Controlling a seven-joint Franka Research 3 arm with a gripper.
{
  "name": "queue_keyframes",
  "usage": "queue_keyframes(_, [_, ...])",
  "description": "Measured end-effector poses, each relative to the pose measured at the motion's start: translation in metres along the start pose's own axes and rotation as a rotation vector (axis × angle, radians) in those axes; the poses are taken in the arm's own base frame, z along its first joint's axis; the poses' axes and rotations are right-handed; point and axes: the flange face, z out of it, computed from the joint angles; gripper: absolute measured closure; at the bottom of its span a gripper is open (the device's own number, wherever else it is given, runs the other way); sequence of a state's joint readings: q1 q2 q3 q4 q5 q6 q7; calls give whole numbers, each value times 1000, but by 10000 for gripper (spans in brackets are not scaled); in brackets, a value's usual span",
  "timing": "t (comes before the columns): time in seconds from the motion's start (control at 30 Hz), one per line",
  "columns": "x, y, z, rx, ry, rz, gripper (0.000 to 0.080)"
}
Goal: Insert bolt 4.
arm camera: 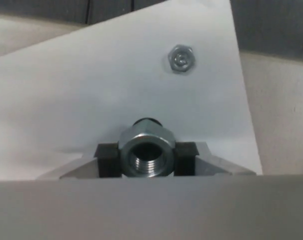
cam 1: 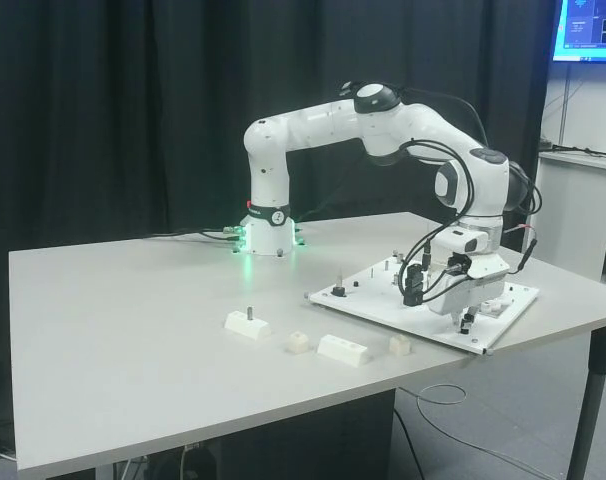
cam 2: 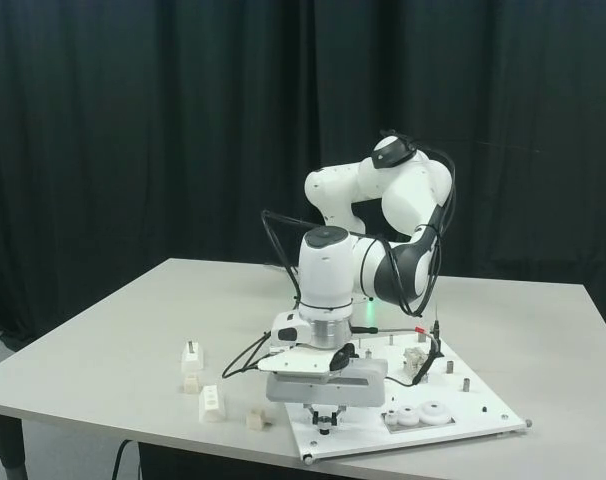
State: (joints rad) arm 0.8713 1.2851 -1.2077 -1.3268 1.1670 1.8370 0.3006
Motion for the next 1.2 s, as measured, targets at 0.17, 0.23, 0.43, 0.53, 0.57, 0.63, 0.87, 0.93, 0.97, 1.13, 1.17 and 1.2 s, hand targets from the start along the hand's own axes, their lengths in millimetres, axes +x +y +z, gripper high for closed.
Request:
queue_keyframes(0.17, [0,0,0,1,0,33,578])
queue_keyframes(0.23, [0,0,0,1,0,48,578])
queue_keyframes(0.43, [0,0,0,1,0,120,578])
queue_keyframes(0.53, [0,-1,0,2,1,164,578])
queue_keyframes(0.57, [0,-1,0,2,1,176,578])
queue_keyframes(0.63, [-1,-1,0,2,1,204,578])
queue_keyframes(0.87, [0,-1,0,7,-2,323,578])
queue_keyframes(0.93, [0,-1,0,10,-3,371,578])
queue_keyframes(0.97, [0,-1,0,11,-4,394,578])
queue_keyframes(1.13, [0,-1,0,16,-6,507,578])
queue_keyframes(1.17, [0,-1,0,17,-6,535,578])
queue_keyframes(1.2, [0,-1,0,18,-6,564,578])
